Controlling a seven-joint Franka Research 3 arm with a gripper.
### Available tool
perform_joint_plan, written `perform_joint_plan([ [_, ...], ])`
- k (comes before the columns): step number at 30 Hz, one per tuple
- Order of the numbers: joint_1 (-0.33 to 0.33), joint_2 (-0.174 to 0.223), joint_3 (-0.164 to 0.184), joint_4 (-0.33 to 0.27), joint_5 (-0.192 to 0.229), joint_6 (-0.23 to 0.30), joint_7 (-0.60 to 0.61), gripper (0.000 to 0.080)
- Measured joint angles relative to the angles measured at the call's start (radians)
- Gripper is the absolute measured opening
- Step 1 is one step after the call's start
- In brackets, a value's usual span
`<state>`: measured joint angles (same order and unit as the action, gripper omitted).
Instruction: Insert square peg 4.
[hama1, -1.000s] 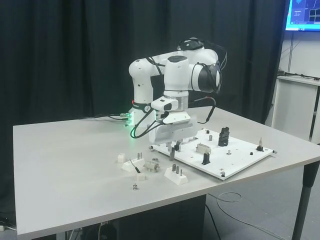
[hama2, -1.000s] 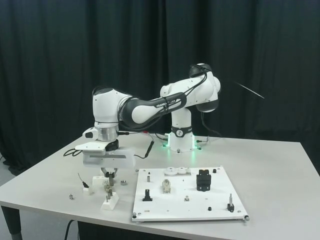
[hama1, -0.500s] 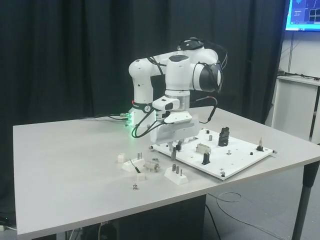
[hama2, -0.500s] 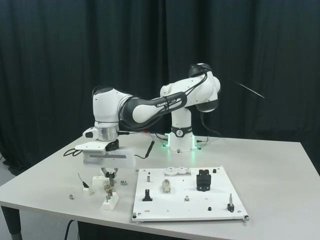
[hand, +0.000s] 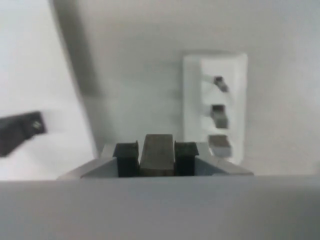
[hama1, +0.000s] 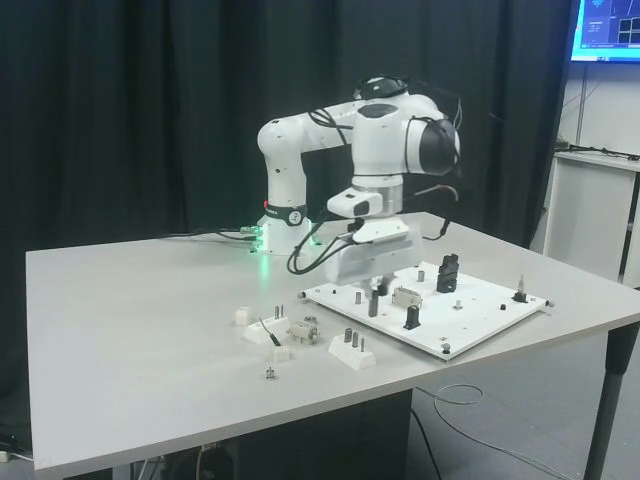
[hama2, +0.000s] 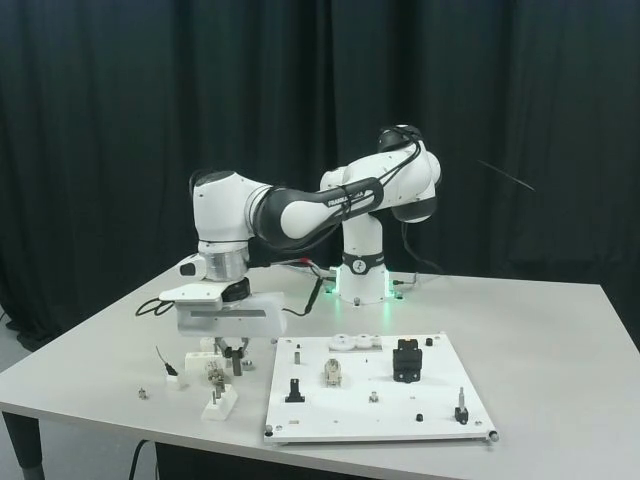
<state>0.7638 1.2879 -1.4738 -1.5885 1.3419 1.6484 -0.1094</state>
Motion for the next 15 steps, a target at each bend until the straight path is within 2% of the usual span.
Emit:
perform_joint_plan([
  [15,0.008,0.000,0.021,0.107,0.006,-0.028,0.121,0.0149],
])
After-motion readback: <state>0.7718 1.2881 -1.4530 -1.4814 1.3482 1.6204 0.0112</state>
